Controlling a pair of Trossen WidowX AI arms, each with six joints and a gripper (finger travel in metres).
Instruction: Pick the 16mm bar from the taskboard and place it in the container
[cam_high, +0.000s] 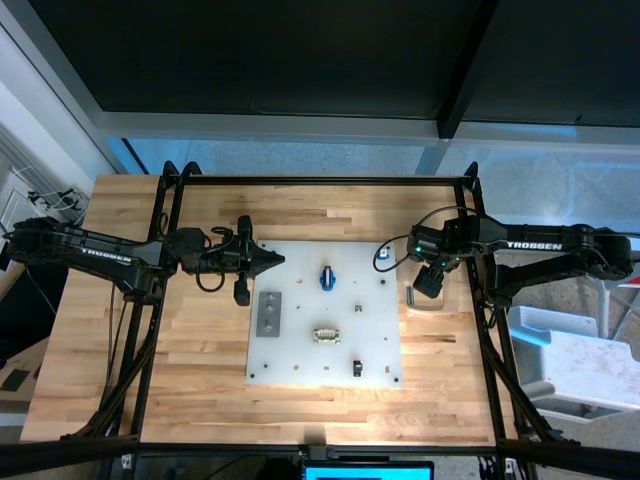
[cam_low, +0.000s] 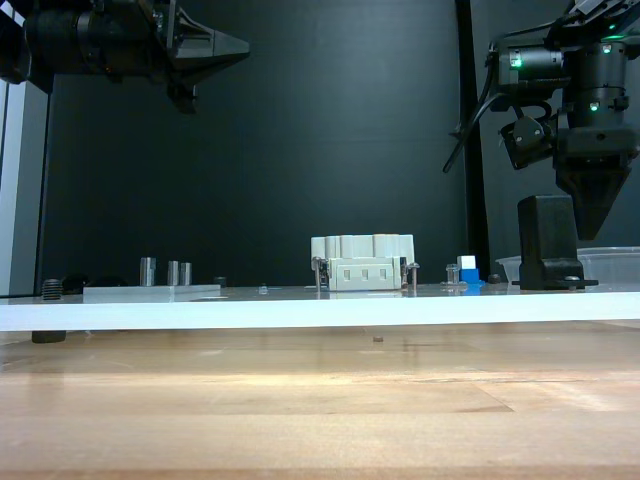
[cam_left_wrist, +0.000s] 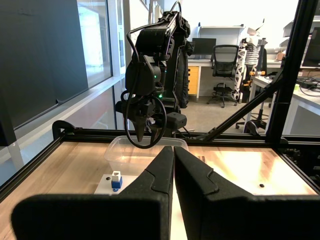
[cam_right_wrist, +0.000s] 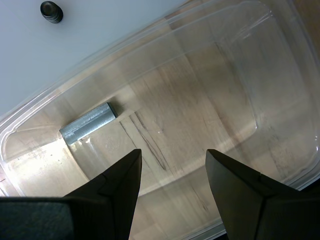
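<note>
The 16mm bar (cam_right_wrist: 88, 123), a short grey metal rod, lies flat on the floor of the clear container (cam_right_wrist: 235, 95), near one end. In the high view the bar (cam_high: 410, 295) shows just off the taskboard's (cam_high: 300, 350) right edge. My right gripper (cam_right_wrist: 172, 172) hovers open above the container with nothing between its fingers, and the bar is off to one side of them. My left gripper (cam_high: 268, 260) hangs shut and holding nothing above the taskboard's far left edge, pointing right.
On the taskboard stand a grey block with holes (cam_high: 269, 311), a blue piece (cam_high: 327, 278), a white connector (cam_high: 324, 335) and a small black part (cam_high: 357, 367). A black frame (cam_high: 320, 181) runs around the wooden table.
</note>
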